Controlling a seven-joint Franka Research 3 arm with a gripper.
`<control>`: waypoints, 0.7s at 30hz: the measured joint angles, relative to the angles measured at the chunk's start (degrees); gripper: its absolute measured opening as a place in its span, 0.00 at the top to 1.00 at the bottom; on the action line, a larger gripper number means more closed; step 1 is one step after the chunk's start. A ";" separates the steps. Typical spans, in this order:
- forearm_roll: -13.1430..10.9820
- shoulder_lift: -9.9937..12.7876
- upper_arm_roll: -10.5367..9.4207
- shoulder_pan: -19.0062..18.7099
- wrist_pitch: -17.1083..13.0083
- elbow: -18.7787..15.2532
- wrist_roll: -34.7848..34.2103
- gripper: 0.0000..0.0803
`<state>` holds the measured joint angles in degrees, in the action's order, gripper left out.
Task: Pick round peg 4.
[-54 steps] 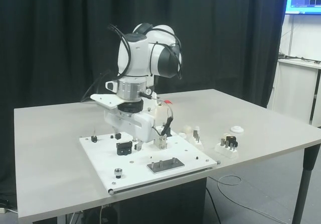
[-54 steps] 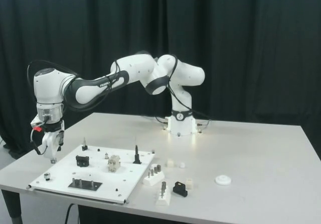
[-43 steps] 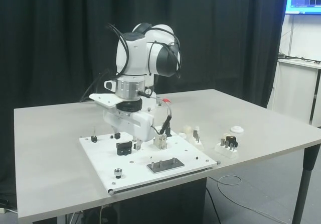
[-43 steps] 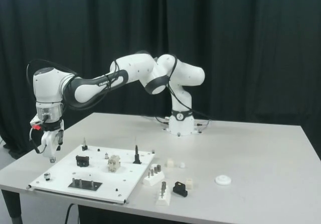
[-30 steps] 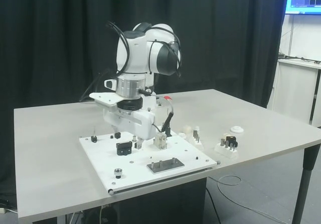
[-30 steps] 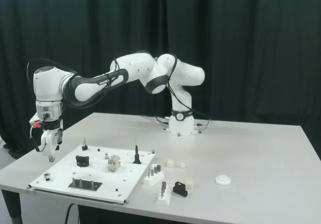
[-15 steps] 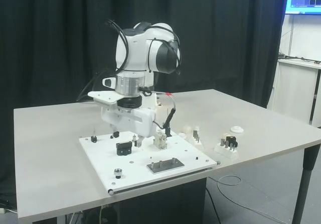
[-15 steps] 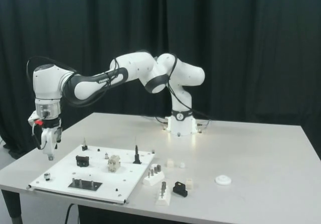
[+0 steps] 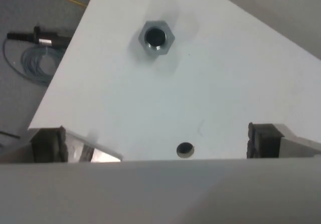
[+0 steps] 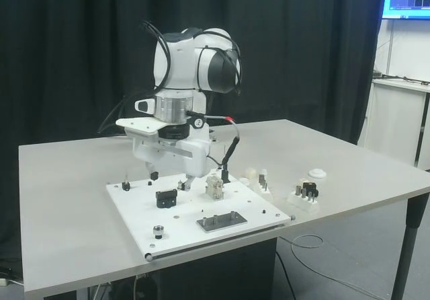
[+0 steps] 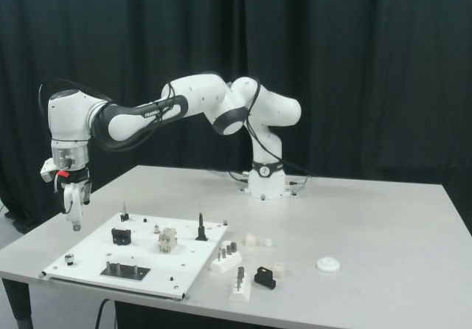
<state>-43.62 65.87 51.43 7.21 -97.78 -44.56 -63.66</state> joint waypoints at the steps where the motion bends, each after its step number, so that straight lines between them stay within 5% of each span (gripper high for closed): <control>1: 0.00 -0.14 0.00 0.00 0.28 -0.02 0.24 0.00; 21: -0.06 -1.26 0.00 0.04 1.16 -0.42 1.12 0.00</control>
